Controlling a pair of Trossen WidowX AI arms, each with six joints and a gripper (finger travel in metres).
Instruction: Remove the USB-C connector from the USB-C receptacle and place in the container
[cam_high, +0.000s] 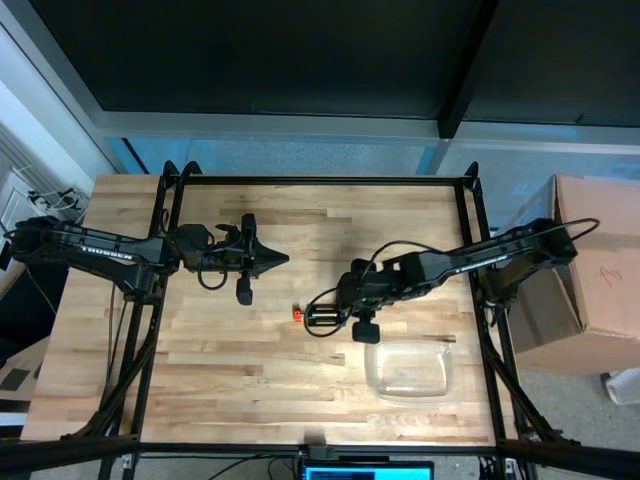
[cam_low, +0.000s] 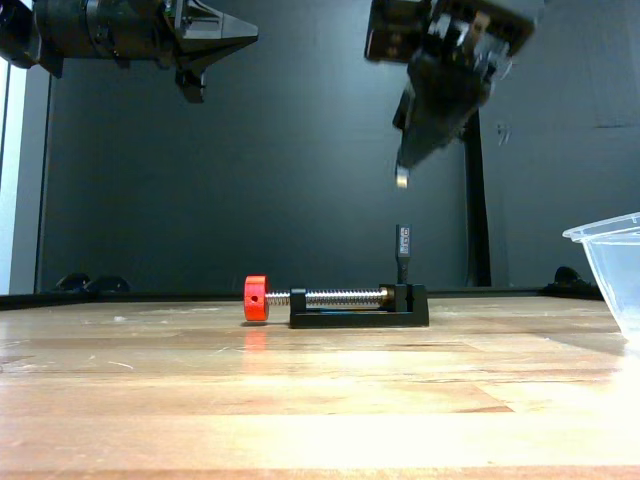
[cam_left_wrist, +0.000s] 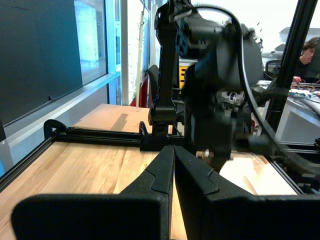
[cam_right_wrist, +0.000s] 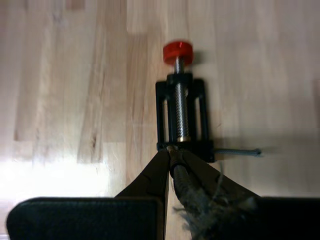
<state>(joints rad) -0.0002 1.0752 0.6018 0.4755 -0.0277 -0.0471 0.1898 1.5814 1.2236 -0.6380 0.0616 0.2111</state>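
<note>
From above, the left gripper (cam_high: 272, 259) hangs over the pale plank table (cam_high: 200, 370) with its jaws pressed together on nothing, well apart from the black vise (cam_high: 315, 322). A clear plastic container (cam_high: 408, 370) sits near the vise.

At table level, the right gripper (cam_low: 401, 172) pinches the USB-C connector (cam_low: 401, 179). Its metal tip is clear above the upright USB-C receptacle (cam_low: 403, 248), beside the vise's threaded steel screw (cam_low: 340, 296) and red knob (cam_low: 256, 298).

The right wrist view shows a frayed braided cable (cam_right_wrist: 195, 200) between its fingers.

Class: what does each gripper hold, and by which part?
Right gripper, above the vise, holds the USB-C connector by its body, metal tip protruding, clear of the receptacle. Left gripper, raised at left, is shut on nothing.
</note>
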